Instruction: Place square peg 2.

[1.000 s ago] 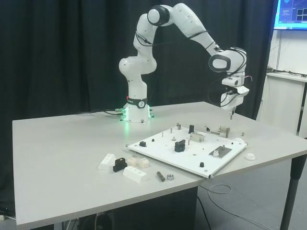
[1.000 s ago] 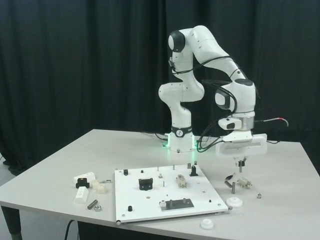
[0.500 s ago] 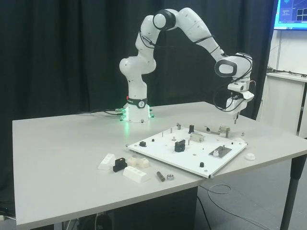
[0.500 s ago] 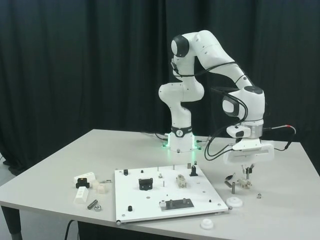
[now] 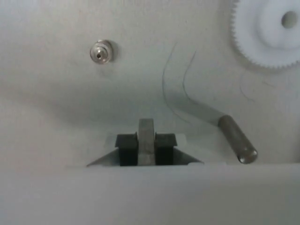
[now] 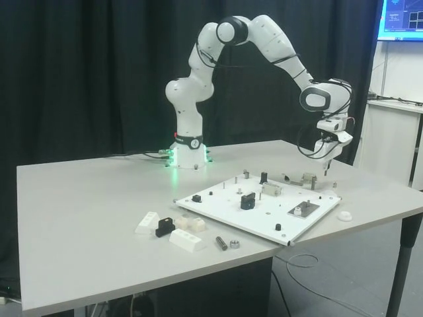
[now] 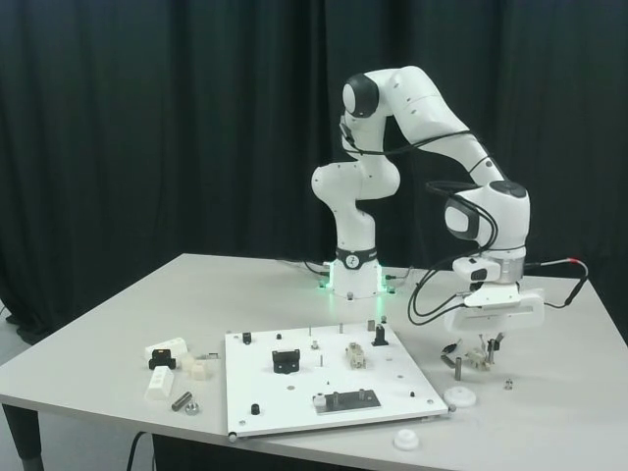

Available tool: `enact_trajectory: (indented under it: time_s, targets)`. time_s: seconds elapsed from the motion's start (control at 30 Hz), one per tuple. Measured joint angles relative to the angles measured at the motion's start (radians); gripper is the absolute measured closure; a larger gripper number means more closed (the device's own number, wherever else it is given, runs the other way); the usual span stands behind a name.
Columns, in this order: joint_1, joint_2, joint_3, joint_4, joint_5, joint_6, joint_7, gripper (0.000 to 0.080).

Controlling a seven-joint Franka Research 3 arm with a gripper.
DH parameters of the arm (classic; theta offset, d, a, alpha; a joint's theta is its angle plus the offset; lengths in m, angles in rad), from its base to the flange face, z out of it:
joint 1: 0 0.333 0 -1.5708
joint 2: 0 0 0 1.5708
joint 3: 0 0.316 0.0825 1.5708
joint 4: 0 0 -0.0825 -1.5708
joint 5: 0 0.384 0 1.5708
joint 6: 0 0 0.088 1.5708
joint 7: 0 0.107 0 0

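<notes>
In the wrist view my gripper [image 5: 146, 149] is shut on a slim grey square peg [image 5: 146, 129], held upright between the black finger pads [image 5: 125, 146]. Below it lies bare grey table with a small metal bolt [image 5: 101, 51], a dark round peg [image 5: 237, 139] and a white gear [image 5: 267, 33]. From the room cameras the gripper [image 6: 326, 165] [image 7: 494, 345] hangs low over the table, just past the side of the white assembly board [image 6: 218, 208] [image 7: 294, 407].
Black and metal fixtures stand on the board. Loose white and black blocks [image 6: 168, 228] [image 7: 169, 365] lie on the table off its other side. A white gear [image 7: 459, 397] and a white disc [image 7: 405, 440] rest near the board's corner. A white cabinet [image 6: 390, 132] stands beyond the table.
The arm has stretched outward, carrying the gripper away from the base and the board and slightly lower over the loose parts.
</notes>
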State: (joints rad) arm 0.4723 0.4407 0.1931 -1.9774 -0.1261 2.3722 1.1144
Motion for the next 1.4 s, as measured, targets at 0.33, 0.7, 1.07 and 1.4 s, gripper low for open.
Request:
enact_trajectory:
  time_s: [0.33, 0.7, 1.07, 1.4]
  targets:
    - [0.049, 0.035, -0.043, 0.033, 0.001, -0.001, 0.007, 0.0729]
    - [0.072, 0.066, -0.065, 0.054, 0.004, -0.002, 0.016, 0.0729]
    - [0.075, 0.077, -0.068, 0.068, 0.007, -0.011, 0.036, 0.0350]
    - [0.076, 0.076, -0.069, 0.111, 0.010, -0.078, 0.052, 0.0021]
